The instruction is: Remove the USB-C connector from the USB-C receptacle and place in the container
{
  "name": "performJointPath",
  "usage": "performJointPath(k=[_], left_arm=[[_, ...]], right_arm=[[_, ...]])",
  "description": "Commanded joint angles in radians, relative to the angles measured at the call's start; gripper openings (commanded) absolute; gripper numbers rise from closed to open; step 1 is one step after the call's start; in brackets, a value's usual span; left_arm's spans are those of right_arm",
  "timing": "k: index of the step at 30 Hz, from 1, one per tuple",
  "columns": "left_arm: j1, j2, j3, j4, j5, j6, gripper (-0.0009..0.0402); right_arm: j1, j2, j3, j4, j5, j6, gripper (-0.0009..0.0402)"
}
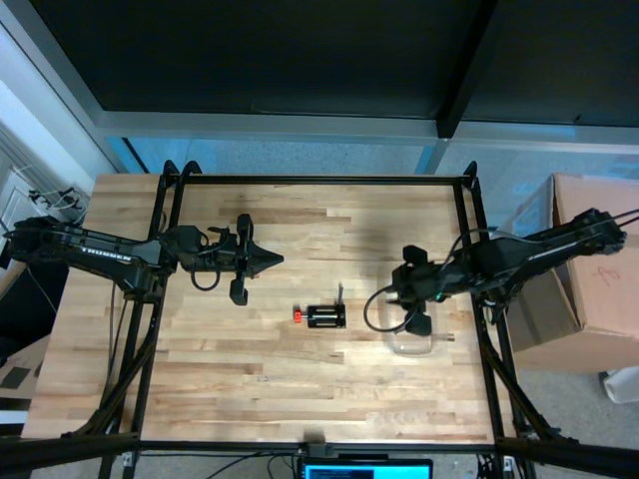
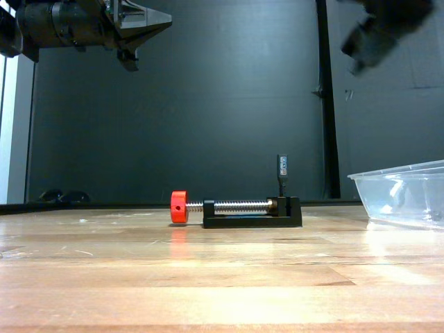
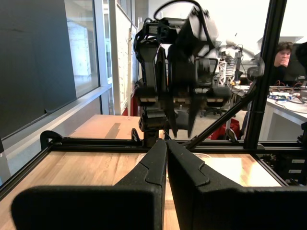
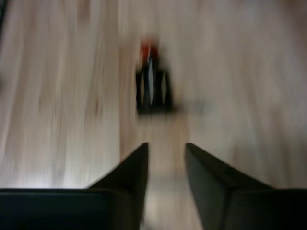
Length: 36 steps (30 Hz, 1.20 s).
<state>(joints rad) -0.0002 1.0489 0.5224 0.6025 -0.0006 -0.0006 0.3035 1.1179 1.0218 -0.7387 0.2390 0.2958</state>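
- A robotics lab: wooden bench (image 1: 250,359) ringed by a black metal frame (image 1: 319,180).
- A person (image 3: 286,51) sits at a cable-strewn desk (image 3: 293,94) beyond it.
- A cardboard box (image 1: 589,289) stands past the bench's right edge.

Two arms, two grippers, left gripper (image 1: 278,259) left of centre in the high view, right gripper (image 4: 166,146) right of centre, one clamp fixture (image 2: 253,211), one red knob (image 2: 179,207), one USB-C connector (image 2: 282,166), one container (image 2: 402,194), one cardboard box (image 1: 589,269), one table (image 1: 250,379).

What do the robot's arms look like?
Both are black and jointed. The left arm has white lettering along it. Black cables loop by each wrist. The left gripper, high at the table's left, and right gripper, high near the container, have pointed wedge fingers.
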Motion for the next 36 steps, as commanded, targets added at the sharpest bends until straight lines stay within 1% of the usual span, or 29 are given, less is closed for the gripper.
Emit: performJointPath(k=[1,2,4,7,9,11,15,17,20,36], left_arm=[[0.000,0.000,0.000,0.000,0.000,0.000,0.0000],[0.000,0.000,0.000,0.000,0.000,0.000,0.0000],[0.000,0.000,0.000,0.000,0.000,0.000,0.0000],[0.000,0.000,0.000,0.000,0.000,0.000,0.0000],[0.000,0.000,0.000,0.000,0.000,0.000,0.0000],[0.000,0.000,0.000,0.000,0.000,0.000,0.0000],[0.000,0.000,0.000,0.000,0.000,0.000,0.0000],[0.000,0.000,0.000,0.000,0.000,0.000,0.0000],[0.000,0.000,0.000,0.000,0.000,0.000,0.0000],[0.000,0.000,0.000,0.000,0.000,0.000,0.0000]], right_arm=[[-0.009,-0.068,-0.055,0.235,0.050,-0.079,0.0003],[-0.016,-0.084,-0.076,0.312,0.050,-0.109,-0.0005],[-0.038,-0.108,-0.123,0.455,0.050,-0.150,0.0010],[-0.087,-0.125,-0.194,0.624,0.048,-0.206,-0.0003],[-0.103,-0.129,-0.242,0.736,0.045,-0.251,0.0001],[-0.114,-0.129,-0.285,0.846,0.018,-0.282,-0.0001],[-0.158,-0.129,-0.354,1.002,-0.060,-0.280,0.0000],[-0.190,-0.129,-0.374,1.043,-0.106,-0.274,0.0000],[-0.227,-0.129,-0.389,1.089,-0.158,-0.258,0.0000],[-0.302,-0.129,-0.391,1.138,-0.185,-0.290,0.0000]])
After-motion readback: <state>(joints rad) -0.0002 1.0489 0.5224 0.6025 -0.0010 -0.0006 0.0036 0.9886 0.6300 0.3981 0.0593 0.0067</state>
